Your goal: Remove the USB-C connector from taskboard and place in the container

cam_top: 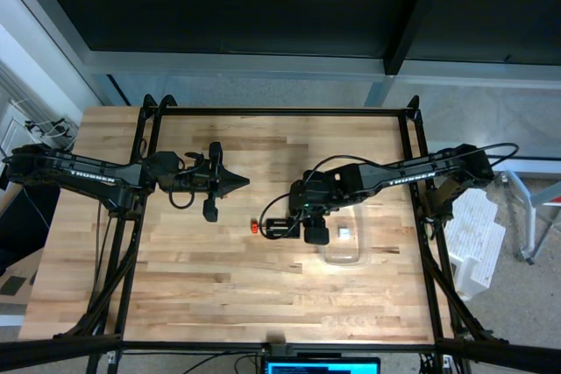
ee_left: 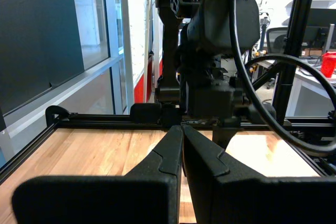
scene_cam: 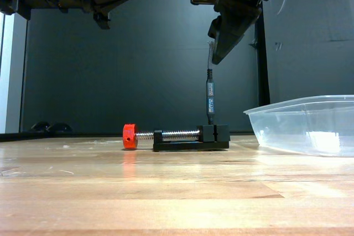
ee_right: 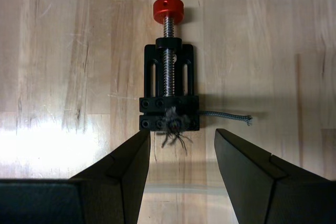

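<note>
Your right gripper [ee_right: 182,134] hangs with its fingers wide apart, right above the black blocky clamp [ee_right: 169,100]. The clamp's threaded screw [ee_right: 168,72] ends in a round red-orange knob [ee_right: 168,9]. The thin dark USB-C plug [scene_cam: 210,95] stands upright in the clamp, rising toward those fingertips. The clear plastic tray [scene_cam: 310,128] sits beside them on the pale planked desk [ee_right: 63,51]. Your left gripper [ee_left: 181,127] is well away, fingers pressed together.

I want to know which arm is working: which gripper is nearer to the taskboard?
Right. The right gripper hangs open directly above the taskboard. The left gripper is shut, high and off to the left, apart from it.
</note>
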Robot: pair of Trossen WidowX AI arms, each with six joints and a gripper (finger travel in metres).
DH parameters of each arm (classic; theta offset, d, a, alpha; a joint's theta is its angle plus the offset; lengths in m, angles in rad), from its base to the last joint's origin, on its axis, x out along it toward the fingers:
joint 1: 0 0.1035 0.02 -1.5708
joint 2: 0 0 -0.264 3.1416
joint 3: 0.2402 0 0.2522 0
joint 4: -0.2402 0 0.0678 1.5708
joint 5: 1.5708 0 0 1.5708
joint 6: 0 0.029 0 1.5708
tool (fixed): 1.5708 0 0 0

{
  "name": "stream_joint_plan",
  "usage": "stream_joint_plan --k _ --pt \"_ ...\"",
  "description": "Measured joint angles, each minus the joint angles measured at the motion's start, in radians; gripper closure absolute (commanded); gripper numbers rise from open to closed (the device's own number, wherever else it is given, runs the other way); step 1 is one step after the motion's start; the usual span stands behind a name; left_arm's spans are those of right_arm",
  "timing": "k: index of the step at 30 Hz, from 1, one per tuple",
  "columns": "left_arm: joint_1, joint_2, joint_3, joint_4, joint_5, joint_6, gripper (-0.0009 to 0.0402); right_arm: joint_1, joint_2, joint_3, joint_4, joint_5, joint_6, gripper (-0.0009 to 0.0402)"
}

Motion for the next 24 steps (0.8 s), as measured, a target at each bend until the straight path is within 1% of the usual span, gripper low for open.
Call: stream_joint_plan --k 2,4,24 --pt "0.0 0.0 0.0 0.0 0.0 0.0 0.0393 0.001 0.01 0.004 0.002 0.005 0.005 0.0224" --pt "0.0 0.0 0.0 0.0 0.0 0.0 0.0393 0.003 0.017 0.004 0.0 0.023 0.006 0.0224" --pt "0.0 0.0 0.0 0.001 0.0 0.0 0.0393 0.017 0.078 0.005 0.054 0.023 -0.002 0.0224"
